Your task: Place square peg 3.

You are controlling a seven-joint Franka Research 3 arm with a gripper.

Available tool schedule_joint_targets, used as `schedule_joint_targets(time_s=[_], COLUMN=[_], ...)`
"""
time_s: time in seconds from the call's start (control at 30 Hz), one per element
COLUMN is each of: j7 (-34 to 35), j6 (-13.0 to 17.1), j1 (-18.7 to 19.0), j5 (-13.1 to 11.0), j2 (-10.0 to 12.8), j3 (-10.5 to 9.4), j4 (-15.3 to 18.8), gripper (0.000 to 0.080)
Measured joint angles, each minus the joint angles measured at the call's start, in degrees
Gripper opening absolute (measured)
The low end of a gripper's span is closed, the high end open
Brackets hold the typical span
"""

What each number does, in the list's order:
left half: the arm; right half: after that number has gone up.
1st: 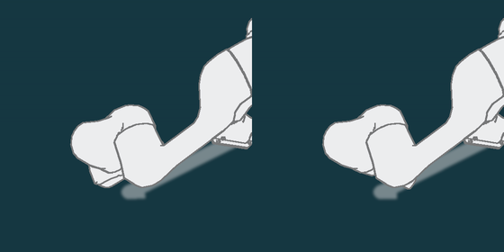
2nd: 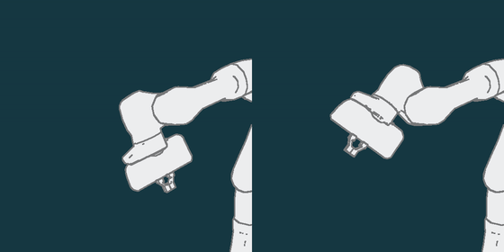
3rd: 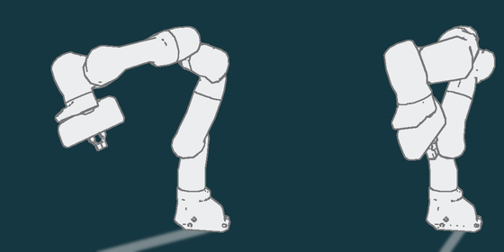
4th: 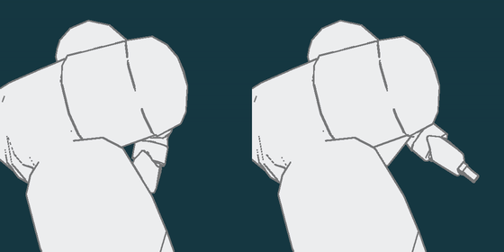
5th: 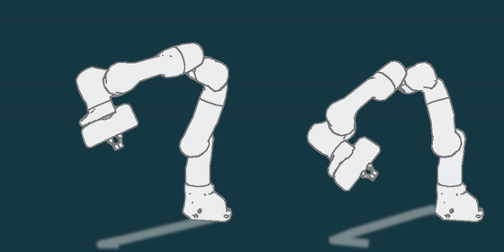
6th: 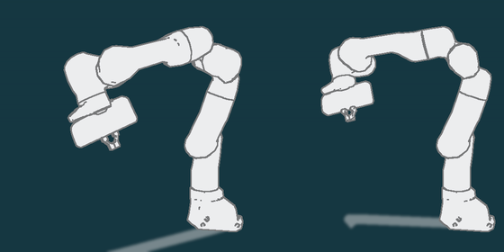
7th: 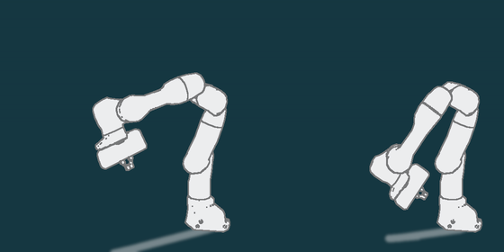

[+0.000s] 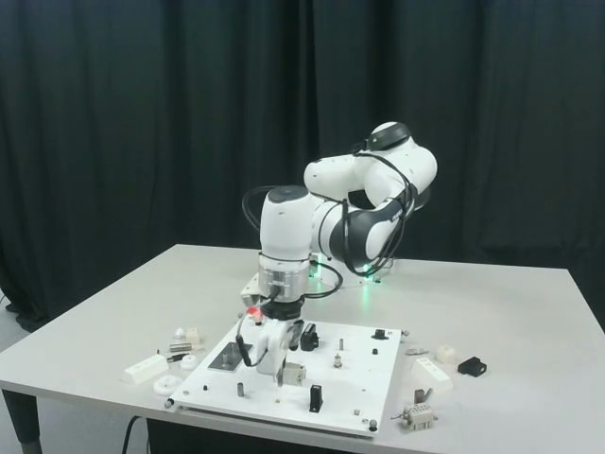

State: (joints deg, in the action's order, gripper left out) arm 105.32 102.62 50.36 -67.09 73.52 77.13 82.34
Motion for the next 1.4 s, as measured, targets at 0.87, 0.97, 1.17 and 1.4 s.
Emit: schedule_joint_targets(time_s=[0.87,0.97,1.17,1.4], j7=[-1.0,-1.0,-1.0,-1.2], j6=[-0.2,-0.2,-0.2,-0.2], j1=[1.2,1.2,1.2,1.2], j5=[0.0,0.0,0.0,0.0], j2=[-0.2,-0.2,-0.2,-0.2], j3=[0.63,0.64,0.69,0.76], j4=[1.8,1.8,1.9,1.9], gripper=[0.0114,0.0114,0.0114,0.0114])
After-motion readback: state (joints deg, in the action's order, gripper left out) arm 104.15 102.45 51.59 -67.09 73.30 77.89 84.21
